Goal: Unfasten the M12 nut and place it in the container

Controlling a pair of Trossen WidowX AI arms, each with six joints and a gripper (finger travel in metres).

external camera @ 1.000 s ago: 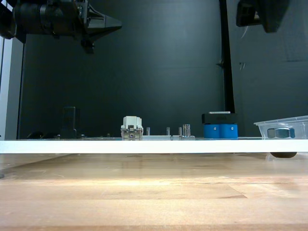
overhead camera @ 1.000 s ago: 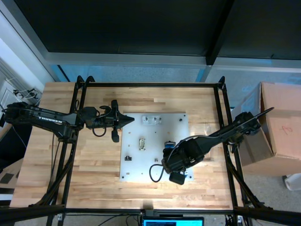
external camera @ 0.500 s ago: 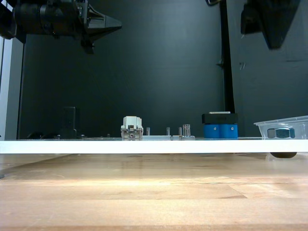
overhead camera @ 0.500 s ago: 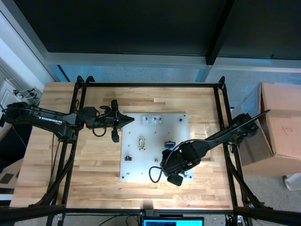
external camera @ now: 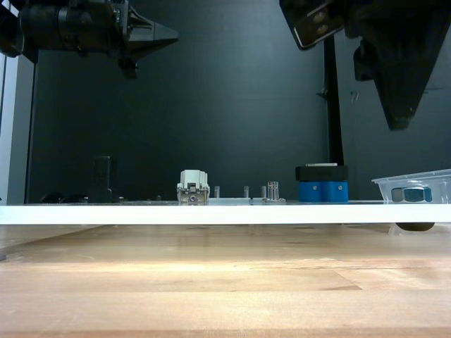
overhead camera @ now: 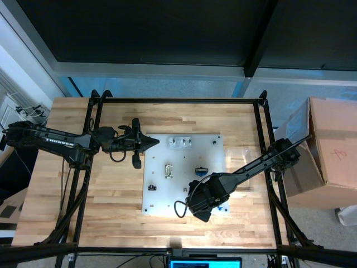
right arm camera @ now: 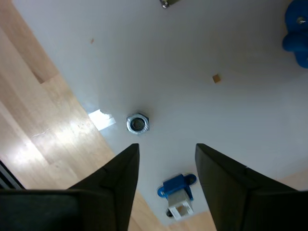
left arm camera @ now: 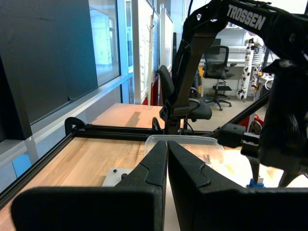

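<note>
Right wrist view shows the M12 nut on its stud on the white board, below your wide-spread right end effector but off-centre. Descend like this and a finger may strike it. The left end effector, pinched together, hangs beside the board's left edge.

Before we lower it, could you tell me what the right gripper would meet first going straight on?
Likely the white board, just beside the silver nut on its stud; the right gripper points down there, jaws open. The left gripper, shut, hangs high over the board's left edge.
</note>
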